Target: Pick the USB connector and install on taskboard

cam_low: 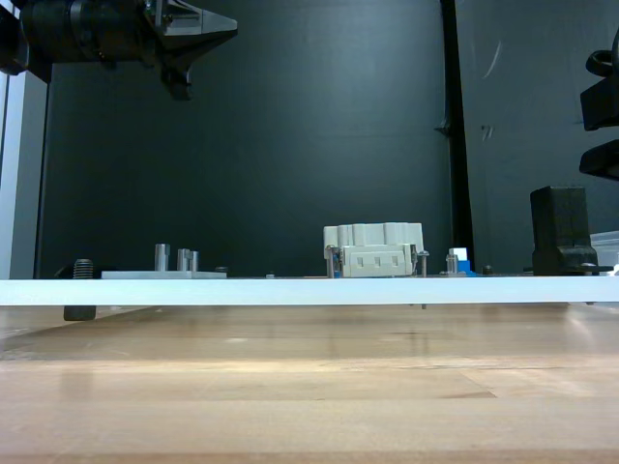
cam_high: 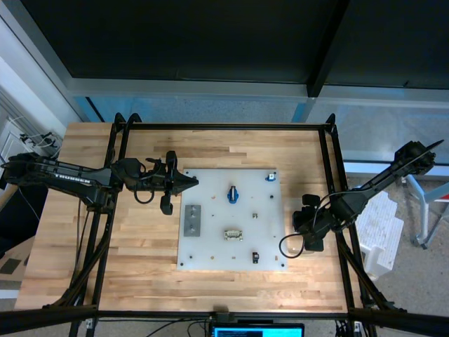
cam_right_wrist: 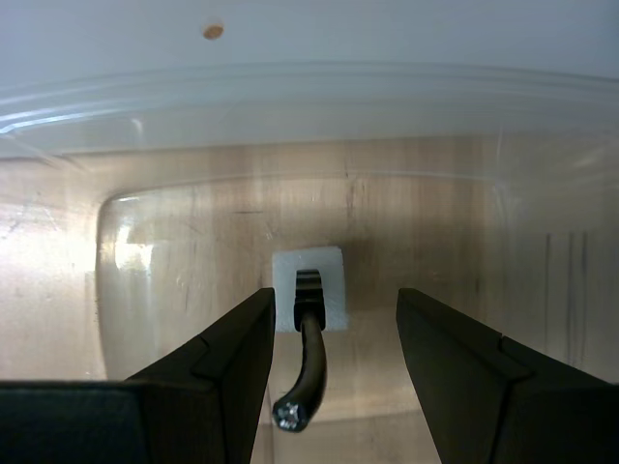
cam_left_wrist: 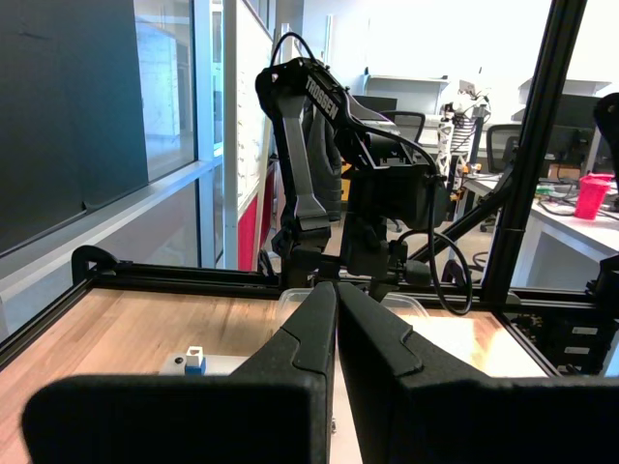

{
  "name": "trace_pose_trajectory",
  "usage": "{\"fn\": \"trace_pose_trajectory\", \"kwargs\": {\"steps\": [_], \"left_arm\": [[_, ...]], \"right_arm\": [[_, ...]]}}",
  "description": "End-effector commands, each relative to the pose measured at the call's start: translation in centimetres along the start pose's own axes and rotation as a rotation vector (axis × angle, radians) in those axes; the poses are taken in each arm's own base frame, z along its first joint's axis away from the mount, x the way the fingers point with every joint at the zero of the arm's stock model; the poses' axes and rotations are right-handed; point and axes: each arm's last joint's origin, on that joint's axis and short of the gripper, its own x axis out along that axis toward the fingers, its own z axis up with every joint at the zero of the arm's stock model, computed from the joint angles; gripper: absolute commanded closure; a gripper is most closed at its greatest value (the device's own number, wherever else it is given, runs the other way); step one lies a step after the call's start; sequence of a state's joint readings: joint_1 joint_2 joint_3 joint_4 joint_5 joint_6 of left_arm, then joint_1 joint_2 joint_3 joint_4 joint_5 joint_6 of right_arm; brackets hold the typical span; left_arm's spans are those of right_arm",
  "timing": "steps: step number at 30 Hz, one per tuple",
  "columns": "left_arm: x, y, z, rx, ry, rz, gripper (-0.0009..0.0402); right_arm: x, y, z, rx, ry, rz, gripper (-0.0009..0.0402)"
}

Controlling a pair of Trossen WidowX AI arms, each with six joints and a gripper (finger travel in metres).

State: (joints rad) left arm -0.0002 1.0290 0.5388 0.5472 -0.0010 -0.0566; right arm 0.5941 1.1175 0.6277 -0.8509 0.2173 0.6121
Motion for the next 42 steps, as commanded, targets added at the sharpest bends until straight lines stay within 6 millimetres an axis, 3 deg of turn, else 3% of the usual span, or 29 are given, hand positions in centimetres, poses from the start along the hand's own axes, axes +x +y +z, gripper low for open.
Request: {"fn": "trace_pose_trajectory", "kwargs": {"steps": [1,9,42], "left_arm": [[0.0,0.0,0.0,0.0,0.0,0.0,0.0393],[0.01,0.01,-0.01,0.0,0.0,0.0,0.0393],[0.0,0.0,0.0,0.0,0.0,0.0,0.0393]], "right_arm": [[0.23,0.1,0.01,-0.002,0.014,0.001,0.0219],[0.45,0.23,0.14,-0.012,0.014,0.001,0.0236],[0.57,0.3,0.22,-0.015,0.025,0.019,0.0394]]}}
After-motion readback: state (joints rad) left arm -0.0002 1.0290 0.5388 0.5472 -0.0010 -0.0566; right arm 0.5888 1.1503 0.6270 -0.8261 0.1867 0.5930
